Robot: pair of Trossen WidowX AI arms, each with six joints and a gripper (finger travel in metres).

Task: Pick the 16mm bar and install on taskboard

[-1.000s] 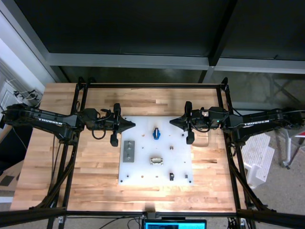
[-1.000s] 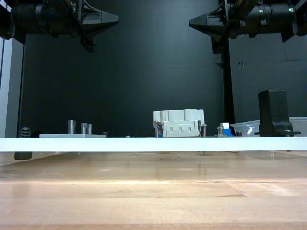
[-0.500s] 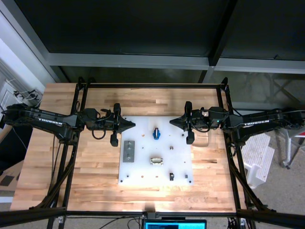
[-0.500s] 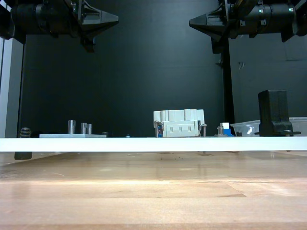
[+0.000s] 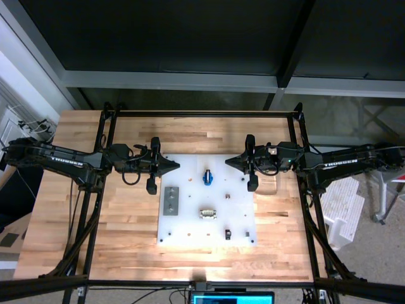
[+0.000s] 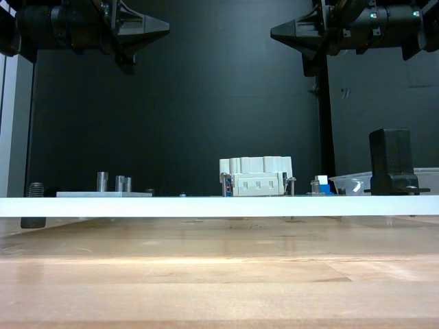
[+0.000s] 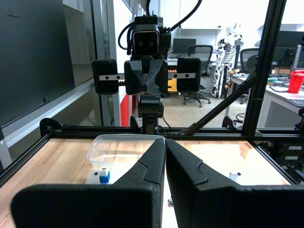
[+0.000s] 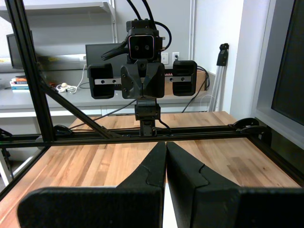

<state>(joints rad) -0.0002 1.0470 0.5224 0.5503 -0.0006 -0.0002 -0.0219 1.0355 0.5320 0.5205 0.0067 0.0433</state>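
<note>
Both arms reach inward, level and well above the wooden tabletop point(image 5: 126, 228). The left tool point(image 5: 175, 166) and right tool point(image 5: 228, 161) face each other over the far edge of the taskboard point(image 5: 190, 221), each with tapered black fingers pressed together, empty. The left wrist view shows a clear plastic tub point(image 7: 124, 147) below the right arm, while the low view shows the flat white plate's blocky cream connector point(image 6: 256, 177).

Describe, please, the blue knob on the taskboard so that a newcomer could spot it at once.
Find the white taskboard mid-table; the left pincer and right pincer, both shut, hover above its far edge. Between their tips stands the blue knob. Its bright blue sets it apart from the grey block and the pale connector nearer the camera.
</note>
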